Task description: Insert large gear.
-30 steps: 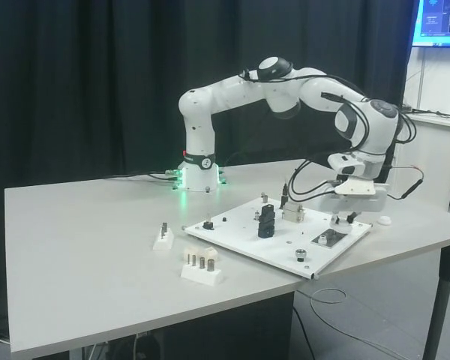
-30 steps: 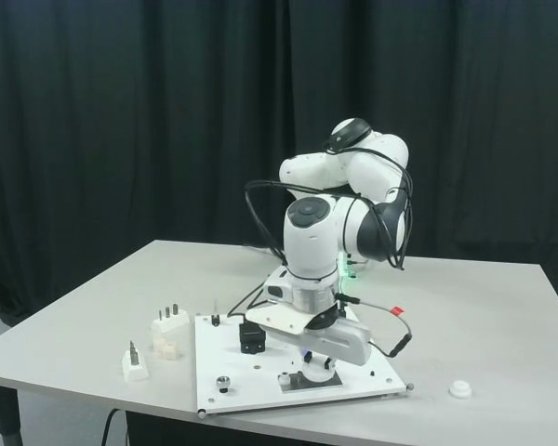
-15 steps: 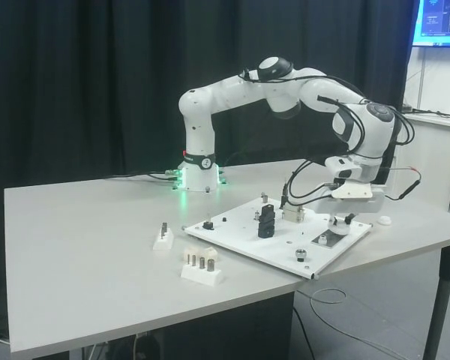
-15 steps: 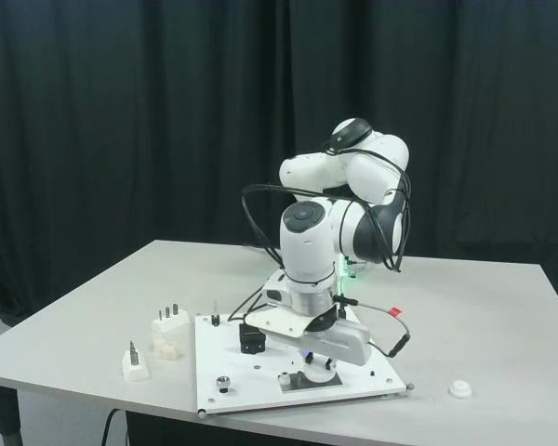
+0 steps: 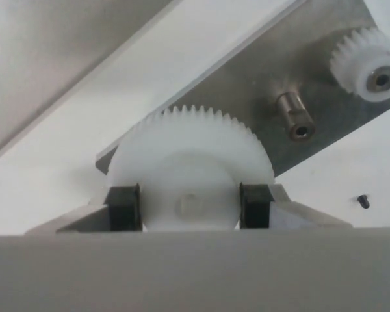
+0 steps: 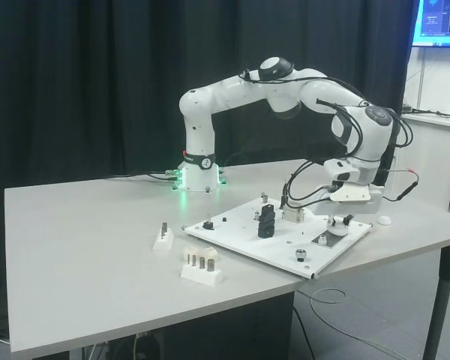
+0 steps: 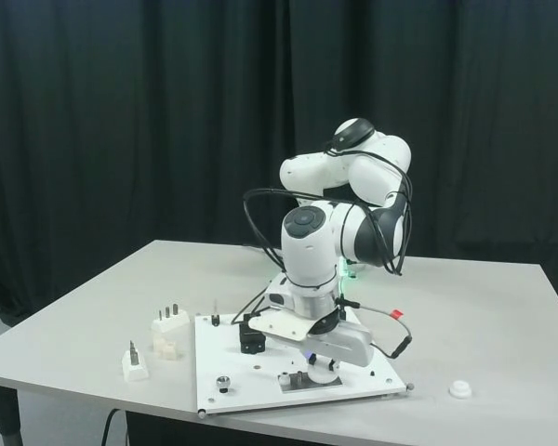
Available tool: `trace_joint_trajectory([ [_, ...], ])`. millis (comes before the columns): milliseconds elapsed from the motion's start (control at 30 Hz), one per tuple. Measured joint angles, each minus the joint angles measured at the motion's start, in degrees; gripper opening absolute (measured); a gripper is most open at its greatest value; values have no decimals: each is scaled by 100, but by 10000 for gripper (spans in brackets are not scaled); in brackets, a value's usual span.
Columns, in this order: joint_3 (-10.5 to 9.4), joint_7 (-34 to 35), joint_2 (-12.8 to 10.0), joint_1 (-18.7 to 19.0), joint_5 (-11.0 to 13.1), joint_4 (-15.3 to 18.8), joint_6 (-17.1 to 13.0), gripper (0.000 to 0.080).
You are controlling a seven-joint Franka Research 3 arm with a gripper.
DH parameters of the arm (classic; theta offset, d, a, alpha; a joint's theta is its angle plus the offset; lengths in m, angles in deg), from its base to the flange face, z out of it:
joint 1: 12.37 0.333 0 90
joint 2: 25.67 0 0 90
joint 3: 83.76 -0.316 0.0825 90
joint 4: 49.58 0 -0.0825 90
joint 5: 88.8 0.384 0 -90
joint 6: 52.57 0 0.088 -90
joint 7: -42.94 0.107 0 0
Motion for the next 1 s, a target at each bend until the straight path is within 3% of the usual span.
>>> trace_joint_trajectory([
  [1000,85,-81,1,138,26,165,39,326],
])
